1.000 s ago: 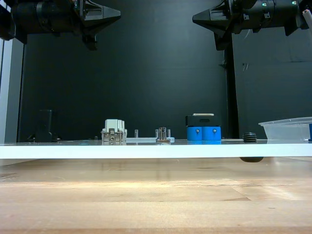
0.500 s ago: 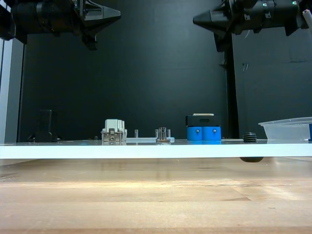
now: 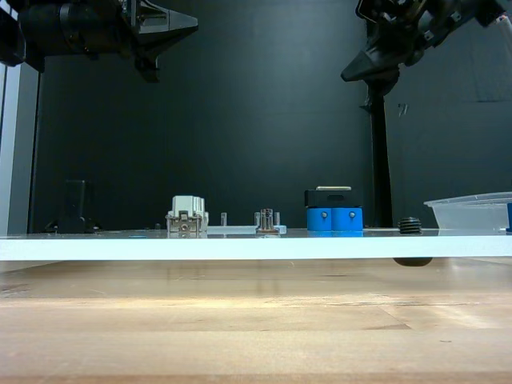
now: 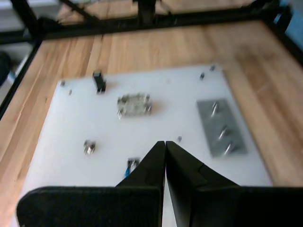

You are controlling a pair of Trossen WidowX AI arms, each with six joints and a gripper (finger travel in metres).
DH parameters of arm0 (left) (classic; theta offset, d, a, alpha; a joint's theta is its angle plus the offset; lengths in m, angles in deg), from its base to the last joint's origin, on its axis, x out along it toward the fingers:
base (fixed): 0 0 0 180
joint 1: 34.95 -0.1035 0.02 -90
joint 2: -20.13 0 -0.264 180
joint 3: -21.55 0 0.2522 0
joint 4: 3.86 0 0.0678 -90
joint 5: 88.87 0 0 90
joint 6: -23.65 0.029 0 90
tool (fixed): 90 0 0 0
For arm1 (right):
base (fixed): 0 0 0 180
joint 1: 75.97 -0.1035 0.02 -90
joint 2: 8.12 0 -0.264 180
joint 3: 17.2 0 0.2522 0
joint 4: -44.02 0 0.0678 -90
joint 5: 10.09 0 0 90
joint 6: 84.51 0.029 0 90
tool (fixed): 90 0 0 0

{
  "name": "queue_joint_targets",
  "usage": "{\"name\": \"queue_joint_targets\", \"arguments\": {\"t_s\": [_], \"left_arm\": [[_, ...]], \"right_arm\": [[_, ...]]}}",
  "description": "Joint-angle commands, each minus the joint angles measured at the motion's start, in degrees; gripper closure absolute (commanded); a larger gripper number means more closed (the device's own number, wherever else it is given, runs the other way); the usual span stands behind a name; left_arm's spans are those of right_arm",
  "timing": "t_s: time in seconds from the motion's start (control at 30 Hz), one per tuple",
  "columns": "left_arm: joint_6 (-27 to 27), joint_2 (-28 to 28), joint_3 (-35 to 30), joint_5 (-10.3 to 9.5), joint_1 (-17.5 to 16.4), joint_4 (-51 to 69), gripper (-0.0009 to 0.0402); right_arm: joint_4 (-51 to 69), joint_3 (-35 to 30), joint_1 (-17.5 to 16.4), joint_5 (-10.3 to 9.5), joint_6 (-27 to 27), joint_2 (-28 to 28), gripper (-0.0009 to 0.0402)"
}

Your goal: Remove the rj45 connector and place it in the container

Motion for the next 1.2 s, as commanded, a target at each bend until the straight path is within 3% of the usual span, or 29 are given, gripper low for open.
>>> {"name": "queue_joint_targets", "arguments": {"t_s": [0.03, 0.23, 0.37, 0.57, 0.87, 1.0, 1.2], "left_arm": [[0.0, 0.0, 0.0, 0.02, 0.0, 0.0, 0.0393], [0.0, 0.0, 0.0, 0.02, 0.0, 0.0, 0.0393], [0.0, 0.0, 0.0, 0.02, 0.0, 0.0, 0.0393], [0.0, 0.0, 0.0, 0.02, 0.0, 0.0, 0.0393], [0.0, 0.0, 0.0, 0.02, 0.0, 0.0, 0.0393], [0.0, 0.0, 0.0, 0.02, 0.0, 0.0, 0.0393], [0.0, 0.0, 0.0, 0.02, 0.0, 0.0, 0.0393]], "right_arm": [[5.7, -2.9, -2.2, 2.08, 0.3, -1.6, 0.0393], [13.6, -8.0, -5.5, 2.82, 3.1, -5.0, 0.0393], [19.0, -11.4, -8.3, 7.06, 4.5, -7.2, 0.0393], [25.5, -14.9, -11.0, 7.13, 7.9, -9.6, 0.0393], [28.3, -14.9, -16.8, 7.39, 13.9, -11.3, 0.0393], [30.9, -14.9, -20.1, 10.32, 17.6, -11.3, 0.0393], [32.6, -14.8, -24.7, 10.64, 22.9, -11.7, 0.0393]]}}
